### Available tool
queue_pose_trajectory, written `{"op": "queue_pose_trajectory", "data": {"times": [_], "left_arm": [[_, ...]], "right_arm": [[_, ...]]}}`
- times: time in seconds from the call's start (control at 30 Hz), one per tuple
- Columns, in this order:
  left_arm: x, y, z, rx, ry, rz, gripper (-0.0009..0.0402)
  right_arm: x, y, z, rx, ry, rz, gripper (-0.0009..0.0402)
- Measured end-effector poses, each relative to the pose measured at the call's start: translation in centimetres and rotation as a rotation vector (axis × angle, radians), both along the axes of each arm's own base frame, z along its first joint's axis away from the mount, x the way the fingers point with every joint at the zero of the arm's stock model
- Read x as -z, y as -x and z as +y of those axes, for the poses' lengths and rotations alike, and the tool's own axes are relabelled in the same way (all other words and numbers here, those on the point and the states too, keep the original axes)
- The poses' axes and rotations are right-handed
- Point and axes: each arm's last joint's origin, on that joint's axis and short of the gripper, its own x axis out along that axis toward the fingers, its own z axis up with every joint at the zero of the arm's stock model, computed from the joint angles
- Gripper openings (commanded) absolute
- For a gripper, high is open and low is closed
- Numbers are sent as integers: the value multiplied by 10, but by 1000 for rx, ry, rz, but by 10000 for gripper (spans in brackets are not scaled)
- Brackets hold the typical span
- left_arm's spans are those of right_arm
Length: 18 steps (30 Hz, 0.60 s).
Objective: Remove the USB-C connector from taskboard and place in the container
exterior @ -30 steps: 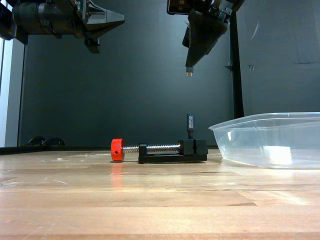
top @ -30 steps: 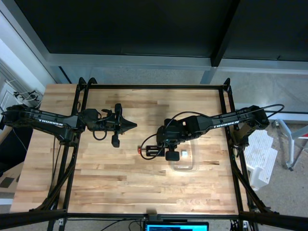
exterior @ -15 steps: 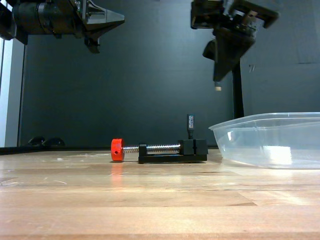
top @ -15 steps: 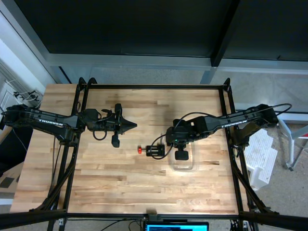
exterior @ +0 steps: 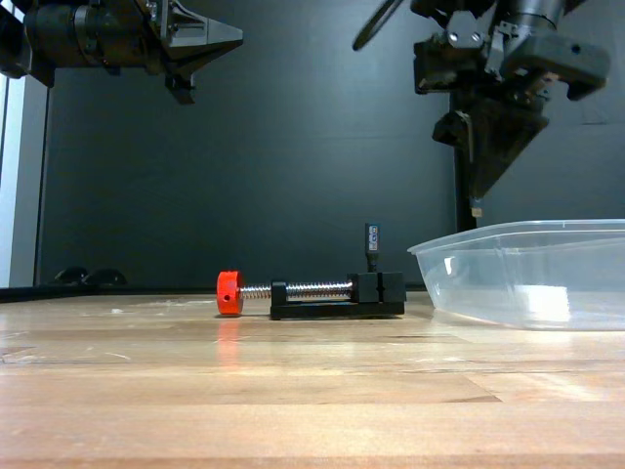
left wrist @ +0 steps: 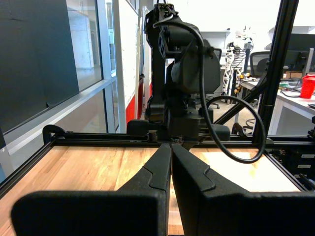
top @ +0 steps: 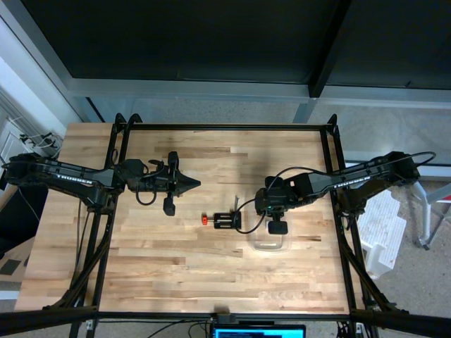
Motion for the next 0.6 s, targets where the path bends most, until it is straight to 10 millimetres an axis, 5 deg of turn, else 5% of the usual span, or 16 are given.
{"op": "queue_pose_trajectory", "data": {"times": [0.6], "left_arm": [[0,0,0,0,0,0,0]], "right_arm": [[2,3,-1,15,28,-1,131]]}}
